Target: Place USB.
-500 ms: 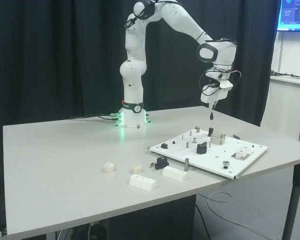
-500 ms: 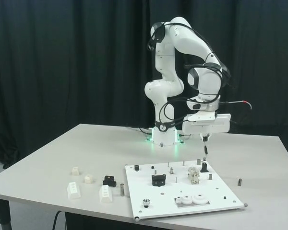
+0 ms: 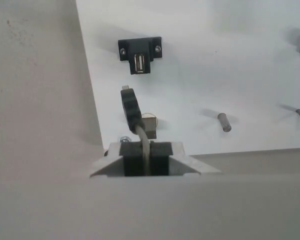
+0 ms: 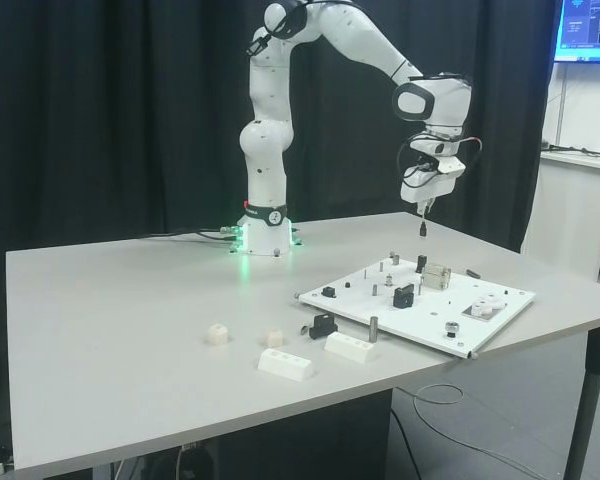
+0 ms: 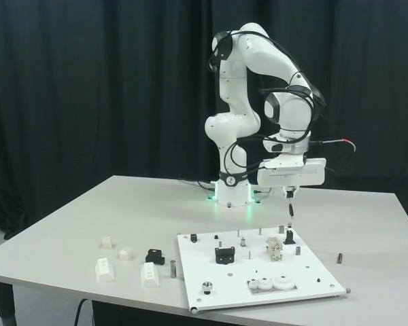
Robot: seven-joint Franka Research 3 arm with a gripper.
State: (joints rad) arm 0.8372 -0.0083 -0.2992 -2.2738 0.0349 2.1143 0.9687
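While the white arm (image 4: 360, 40) reached out over the far edge of the white board (image 5: 258, 272), the claw (image 3: 146, 159) was clamped on the cable (image 3: 145, 145) of the USB plug (image 3: 130, 106), its fingers close together with the grey cord pinched between them. The plug hung below the claw, well above the board. It was a black moulded body, slightly ribbed along its sides, ending in a short metal tip that pointed toward the black USB socket (image 3: 139, 51) fixed to the board with two screws. In the wrist view the tip stood a little apart from the socket's opening, not touching it. A small grey peg (image 3: 224, 122) stood upright on the board off to one side. From the room views the plug (image 5: 290, 207) showed as a thin dark piece dangling above the board's far corner. On the grey table (image 4: 120, 310) beside the board lay several white blocks (image 4: 285, 363) and a black part (image 4: 323, 324).
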